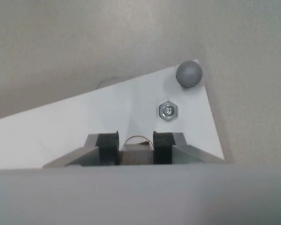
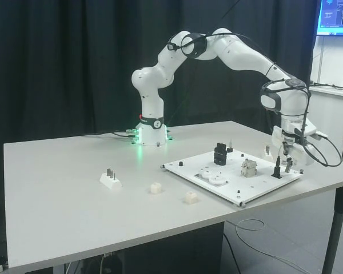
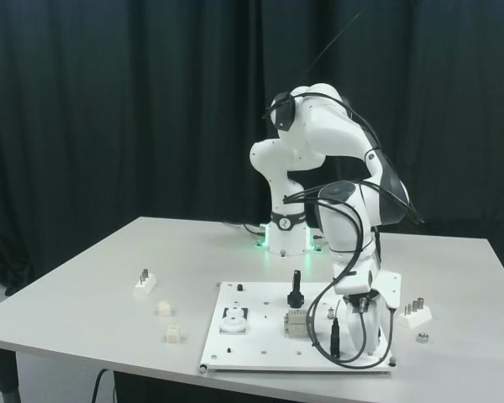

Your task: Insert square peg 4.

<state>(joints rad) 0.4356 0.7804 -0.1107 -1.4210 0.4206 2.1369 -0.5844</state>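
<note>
My gripper [image 1: 136,149] hangs just above the near right corner of the white board [image 1: 84,122], beside a hex nut [image 1: 168,111] and a grey round knob [image 1: 189,73]. Its black fingers [image 1: 107,147] are shut on a small grey square peg [image 1: 136,156], most of which they hide. From the first room camera the gripper [image 2: 286,157] is low over the board [image 2: 188,170], close to a black upright post [image 2: 277,170]. The second room camera has the gripper [image 3: 359,307] behind that post [image 3: 336,337]. A white peg holder [image 3: 413,313] with several pegs stands on the table beside the board.
The board [image 3: 260,346] carries a black clamp [image 3: 295,294], a small grey block [image 3: 296,323] and a white round part [image 3: 233,321]. To the left on the table are another peg holder [image 2: 110,180] and two small white cubes [image 2: 155,188] [image 2: 191,197]. The table edge is near.
</note>
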